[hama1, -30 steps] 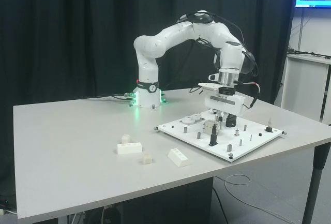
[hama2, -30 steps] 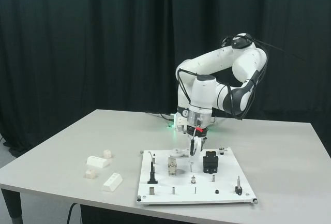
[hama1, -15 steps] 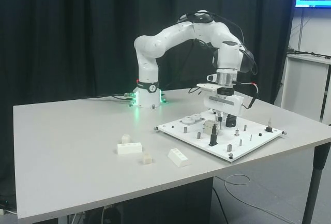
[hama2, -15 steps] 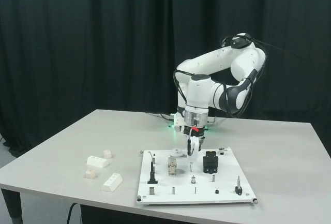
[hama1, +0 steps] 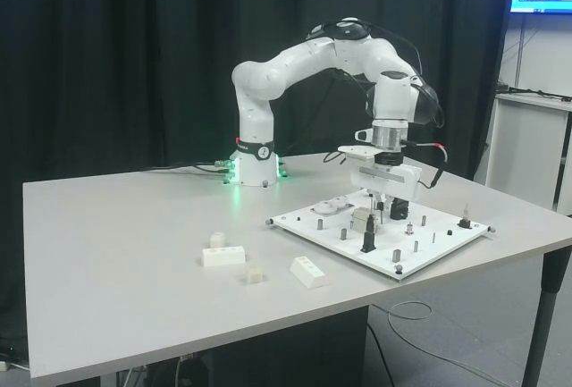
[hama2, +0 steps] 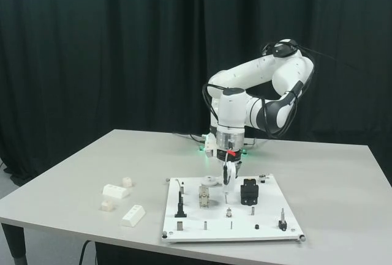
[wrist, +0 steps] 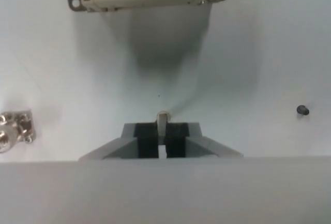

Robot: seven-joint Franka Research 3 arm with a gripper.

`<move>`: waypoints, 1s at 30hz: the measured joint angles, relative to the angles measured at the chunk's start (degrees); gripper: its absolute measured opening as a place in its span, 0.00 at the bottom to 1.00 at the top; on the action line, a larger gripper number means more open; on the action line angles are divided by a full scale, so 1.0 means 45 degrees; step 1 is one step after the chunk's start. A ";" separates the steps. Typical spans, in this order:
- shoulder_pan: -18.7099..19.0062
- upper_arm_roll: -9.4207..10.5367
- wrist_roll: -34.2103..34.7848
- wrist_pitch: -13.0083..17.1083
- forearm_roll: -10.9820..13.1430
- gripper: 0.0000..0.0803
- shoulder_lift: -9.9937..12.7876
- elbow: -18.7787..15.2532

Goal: Insert square peg 1.

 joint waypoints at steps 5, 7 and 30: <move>0.0000 -0.0027 -0.0147 -0.0152 0.0128 0.03 0.0000 0.0016; 0.0001 -0.0036 -0.0184 -0.0197 0.0155 0.03 0.0000 0.0023; -0.0046 -0.0036 -0.0690 -0.0327 0.0192 0.03 0.0000 0.0034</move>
